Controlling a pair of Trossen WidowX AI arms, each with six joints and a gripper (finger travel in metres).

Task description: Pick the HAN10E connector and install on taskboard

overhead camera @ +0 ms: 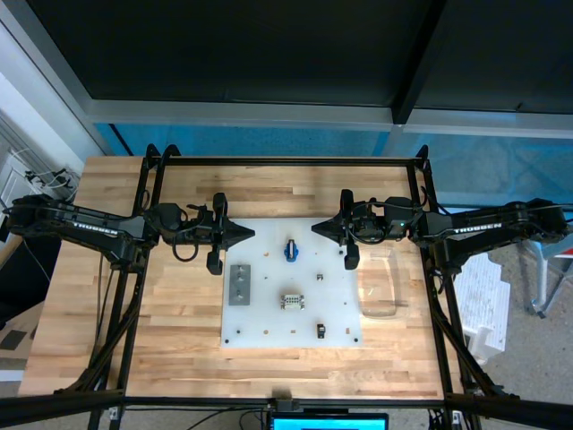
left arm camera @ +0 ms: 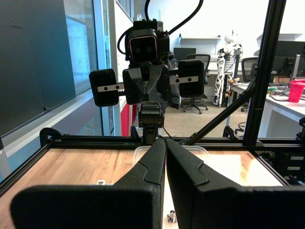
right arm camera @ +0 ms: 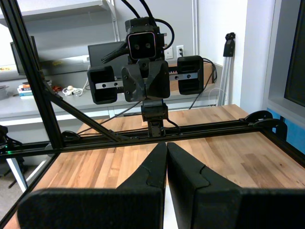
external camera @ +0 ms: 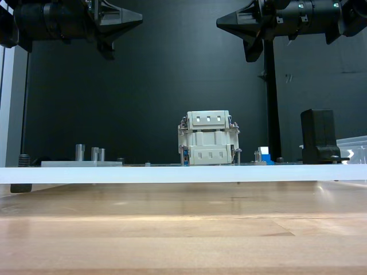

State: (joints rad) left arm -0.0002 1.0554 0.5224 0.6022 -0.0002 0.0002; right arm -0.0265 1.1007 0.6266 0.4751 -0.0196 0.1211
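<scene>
Beige HAN10E connector [overhead camera: 291, 302] on taskboard [overhead camera: 269, 327], below and between left gripper [overhead camera: 249, 233] and right gripper [overhead camera: 315, 228], both clenched, empty. Maybe not fully seated; risk of knocking it crooked if lowered unopened.

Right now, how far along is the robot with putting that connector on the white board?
It looks mostly done: the HAN10E connector stands upright on the taskboard. Nothing is in hand: the left gripper and right gripper hang shut and empty, high over the board's far part, facing each other. Possibly nothing is left, though I cannot tell whether the connector is fully seated.
</scene>
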